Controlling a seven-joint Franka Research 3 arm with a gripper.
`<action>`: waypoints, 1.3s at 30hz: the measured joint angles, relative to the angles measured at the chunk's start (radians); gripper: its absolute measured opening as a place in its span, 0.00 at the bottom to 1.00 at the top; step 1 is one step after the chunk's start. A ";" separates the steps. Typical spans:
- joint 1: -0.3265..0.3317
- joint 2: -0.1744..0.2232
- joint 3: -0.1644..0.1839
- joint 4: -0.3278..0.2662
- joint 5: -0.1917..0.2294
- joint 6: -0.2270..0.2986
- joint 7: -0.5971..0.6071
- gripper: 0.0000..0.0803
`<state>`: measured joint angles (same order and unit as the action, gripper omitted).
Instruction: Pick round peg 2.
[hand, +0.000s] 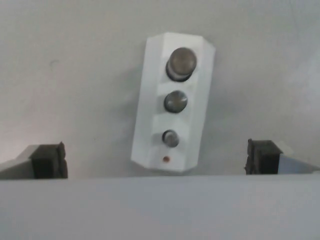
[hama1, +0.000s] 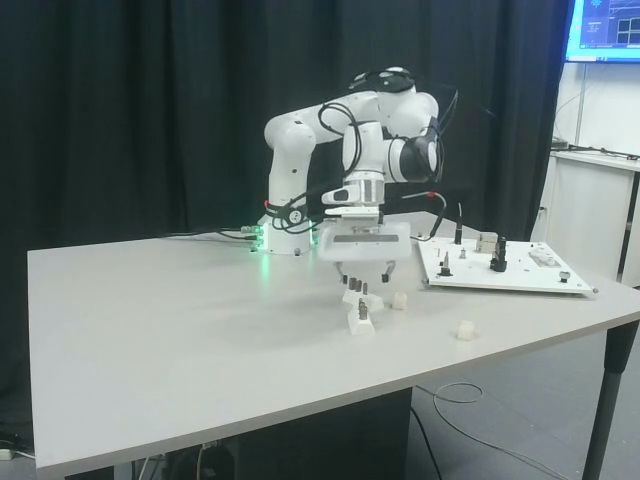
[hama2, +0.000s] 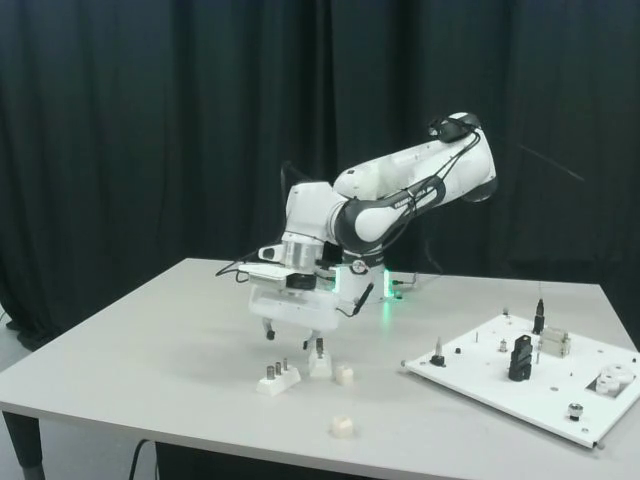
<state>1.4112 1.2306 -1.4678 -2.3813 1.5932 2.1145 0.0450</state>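
The grey table (hama1: 150, 320) carries everything, and the white arm (hama2: 400, 195) is bolted at its far side so that it can reach forward over the open middle of the top. A white assembly board (hama2: 540, 385) with small fixtures lies well apart toward one end, out of the way of this pick. The arm is bent so the wrist points straight down, which puts the gripper (hand: 155, 159) above a white peg holder (hand: 172, 102) standing on the table. Its two black fingertips (hand: 48, 161) are spread wide, nothing between them, leaving room to come down either side of a peg.

The holder keeps three dark round pegs upright in a row, graded by thickness, so each can be seized from above. The thickest peg (hand: 181, 63) stands at one end, the thinnest peg (hand: 170, 138) near the other, and round peg 2 (hand: 176, 101) is, as I judge it, the middle one, though no label is legible. A fourth hole (hand: 165, 159) past the thinnest appears unfilled. Two small white blocks (hama1: 464, 330) lie loose near the holder, apart from it.

The row runs slightly askew to the line between the fingertips, so some wrist turn probably precedes descent.
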 joint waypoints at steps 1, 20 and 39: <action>-0.006 0.002 0.003 0.003 0.004 0.000 -0.002 1.00; -0.085 0.004 0.057 0.045 0.012 -0.023 -0.029 1.00; -0.144 0.019 0.070 0.082 0.012 -0.095 0.003 1.00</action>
<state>1.2668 1.2497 -1.3981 -2.2991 1.6049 2.0198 0.0478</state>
